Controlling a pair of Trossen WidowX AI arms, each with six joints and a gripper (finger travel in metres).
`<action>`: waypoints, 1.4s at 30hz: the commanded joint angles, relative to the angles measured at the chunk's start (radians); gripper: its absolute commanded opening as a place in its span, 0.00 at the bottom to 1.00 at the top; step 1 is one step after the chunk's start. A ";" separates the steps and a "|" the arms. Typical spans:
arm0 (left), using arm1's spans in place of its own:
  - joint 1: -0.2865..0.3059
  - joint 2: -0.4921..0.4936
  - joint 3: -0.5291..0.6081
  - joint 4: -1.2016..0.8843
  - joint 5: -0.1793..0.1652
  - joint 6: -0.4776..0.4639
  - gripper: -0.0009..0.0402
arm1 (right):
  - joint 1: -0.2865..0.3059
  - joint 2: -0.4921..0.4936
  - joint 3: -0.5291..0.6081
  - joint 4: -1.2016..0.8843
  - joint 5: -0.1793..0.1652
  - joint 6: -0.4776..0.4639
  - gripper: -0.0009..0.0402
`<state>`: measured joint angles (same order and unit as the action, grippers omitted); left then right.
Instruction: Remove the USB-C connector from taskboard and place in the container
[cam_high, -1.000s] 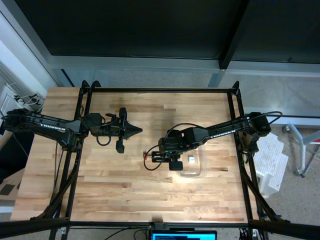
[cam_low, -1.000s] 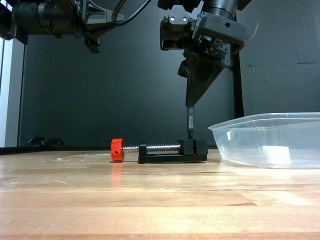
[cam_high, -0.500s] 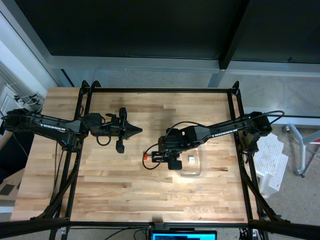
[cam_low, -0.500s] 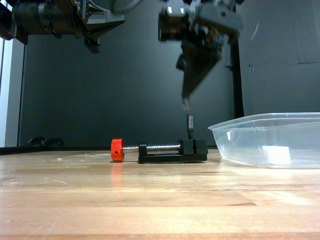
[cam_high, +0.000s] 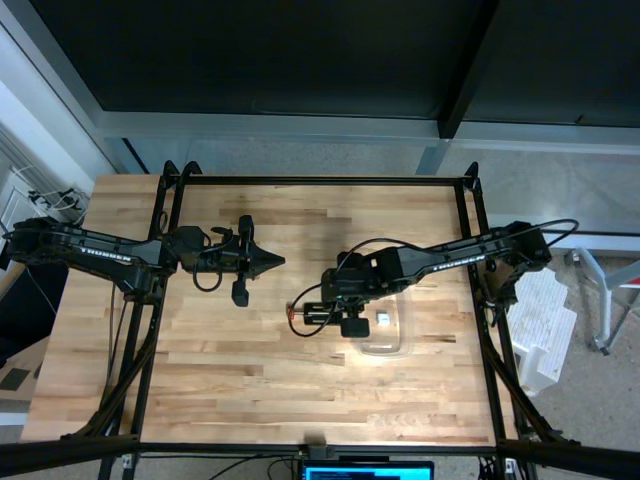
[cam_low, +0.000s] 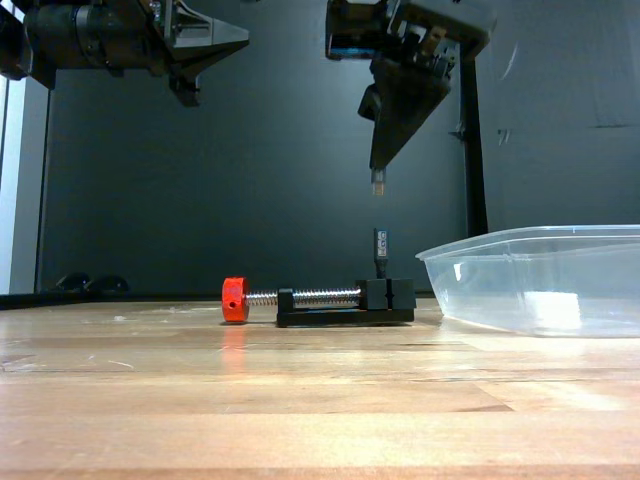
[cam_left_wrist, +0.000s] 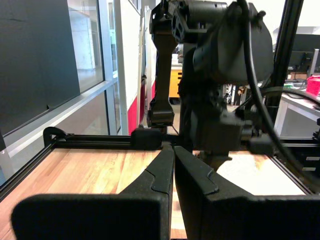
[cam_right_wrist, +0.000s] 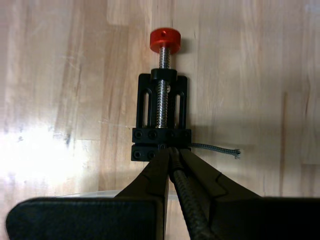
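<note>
The taskboard (cam_low: 345, 300), a small black clamp block with a red-orange knob (cam_low: 234, 299), lies on the wooden table left of the container (cam_low: 530, 280). My right gripper (cam_low: 378, 172) hangs well above the block's right end, shut on the USB-C connector (cam_low: 377, 184), whose small tip pokes out below the fingertips. In the right wrist view a braided cord (cam_right_wrist: 182, 185) runs between the shut fingers over the taskboard (cam_right_wrist: 161, 120). A short dark upright piece (cam_low: 380, 250) still stands in the clamp. My left gripper (cam_high: 275, 262) is parked high at the left, shut and empty.
The clear container (cam_high: 388, 345) sits just right of the taskboard (cam_high: 315, 313) and holds a small white square piece (cam_high: 382, 319). A loose bit of braided cord (cam_right_wrist: 217, 148) lies beside the block. A black metal frame (cam_high: 320, 181) borders the table.
My right gripper has risen from the taskboard's clamp, pulling the connector up and away from the upright piece. The left arm has not moved.
</note>
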<state>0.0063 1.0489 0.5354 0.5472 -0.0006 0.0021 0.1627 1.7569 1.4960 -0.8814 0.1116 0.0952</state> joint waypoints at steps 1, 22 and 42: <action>0.000 0.000 0.000 0.000 0.000 0.000 0.02 | 0.001 -0.012 -0.001 -0.011 -0.001 0.002 0.02; 0.000 0.000 0.000 0.000 0.000 0.000 0.02 | 0.003 -0.221 -0.275 -0.016 0.002 0.005 0.02; 0.000 0.000 0.000 0.000 0.000 0.000 0.02 | 0.003 -0.324 -0.451 0.008 0.002 0.025 0.04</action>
<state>0.0063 1.0489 0.5358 0.5472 -0.0006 0.0021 0.1654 1.4315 1.0451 -0.8738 0.1127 0.1112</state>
